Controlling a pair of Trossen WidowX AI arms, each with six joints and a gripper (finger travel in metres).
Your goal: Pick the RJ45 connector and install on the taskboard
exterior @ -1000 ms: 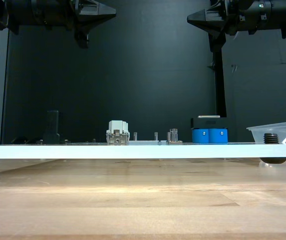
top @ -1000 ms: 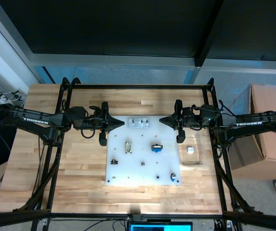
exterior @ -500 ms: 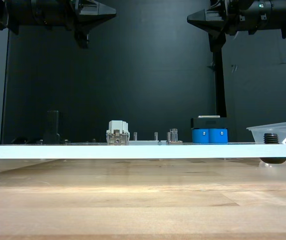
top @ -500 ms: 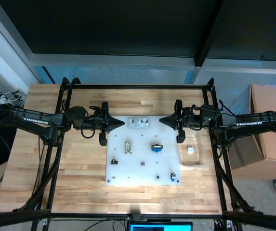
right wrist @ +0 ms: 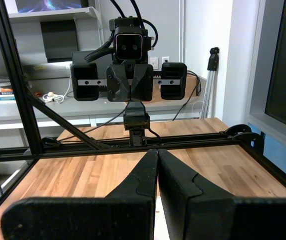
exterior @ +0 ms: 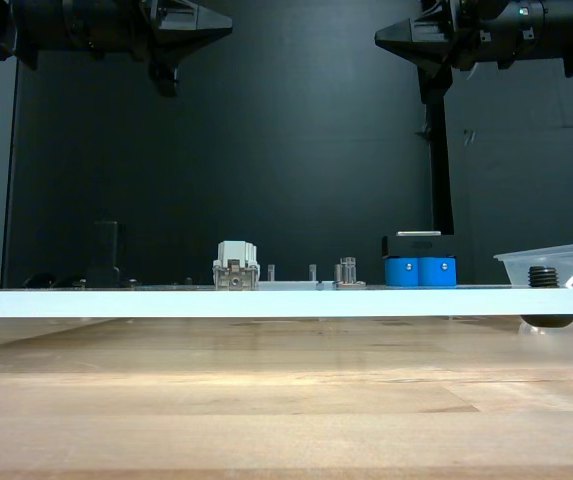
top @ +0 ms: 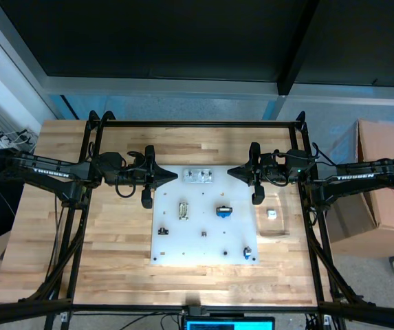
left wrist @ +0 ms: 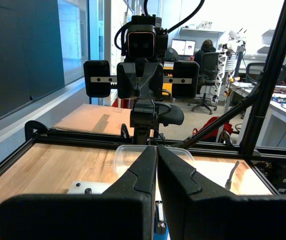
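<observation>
My left gripper [top: 175, 176] hangs high over the white board's [top: 172, 240] far left edge, its fingers [left wrist: 147, 165] pressed together on nothing. My right gripper [top: 230, 171] hangs opposite it over the far right edge, shut and empty too [right wrist: 158, 150]. The blue jack [top: 249, 254] sits at the board's near right corner with a small grey patch on top. I cannot tell whether that patch is the connector, and no cable shows. The white block [top: 271, 214] in the clear tray [top: 279, 230] looks pale, with nothing dark on it.
Other fittings stand on the board: a pale connector housing [exterior: 236, 268], a blue block with a dark top [top: 223, 211] and small posts [exterior: 347, 271]. A black frame [top: 197, 124] rings the table. A cardboard box [top: 382, 185] stands off to the right.
</observation>
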